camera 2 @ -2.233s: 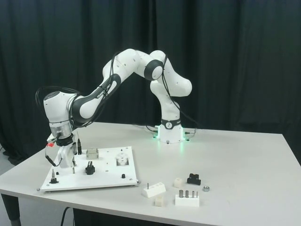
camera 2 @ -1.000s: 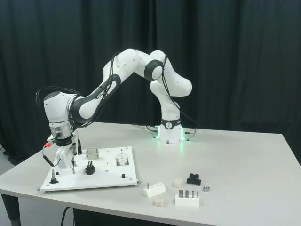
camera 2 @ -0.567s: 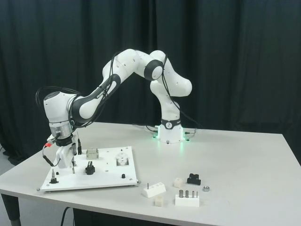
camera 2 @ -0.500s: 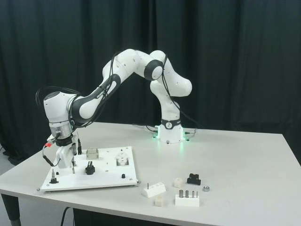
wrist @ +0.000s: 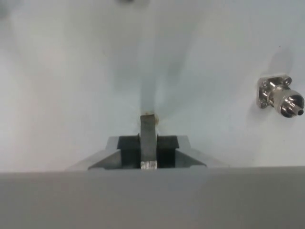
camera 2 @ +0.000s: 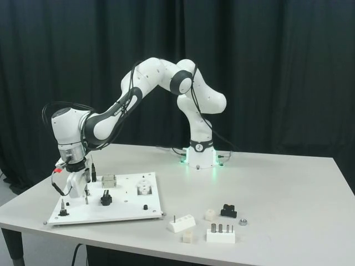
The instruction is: Insert square peg 2.
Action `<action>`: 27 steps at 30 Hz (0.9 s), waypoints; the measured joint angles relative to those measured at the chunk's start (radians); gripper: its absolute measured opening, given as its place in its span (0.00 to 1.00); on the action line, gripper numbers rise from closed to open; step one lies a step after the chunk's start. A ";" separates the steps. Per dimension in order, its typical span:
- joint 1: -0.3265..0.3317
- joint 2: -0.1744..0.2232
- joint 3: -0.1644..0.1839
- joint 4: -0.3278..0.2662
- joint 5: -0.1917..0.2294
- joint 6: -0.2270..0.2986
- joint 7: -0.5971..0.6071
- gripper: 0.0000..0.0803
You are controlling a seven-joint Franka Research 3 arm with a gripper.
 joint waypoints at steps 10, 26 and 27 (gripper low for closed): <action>0.001 -0.001 0.000 -0.002 0.000 0.001 -0.002 0.09; 0.023 -0.001 -0.005 -0.025 -0.001 0.064 0.047 0.78; 0.027 -0.001 -0.007 -0.025 -0.001 0.065 0.050 0.78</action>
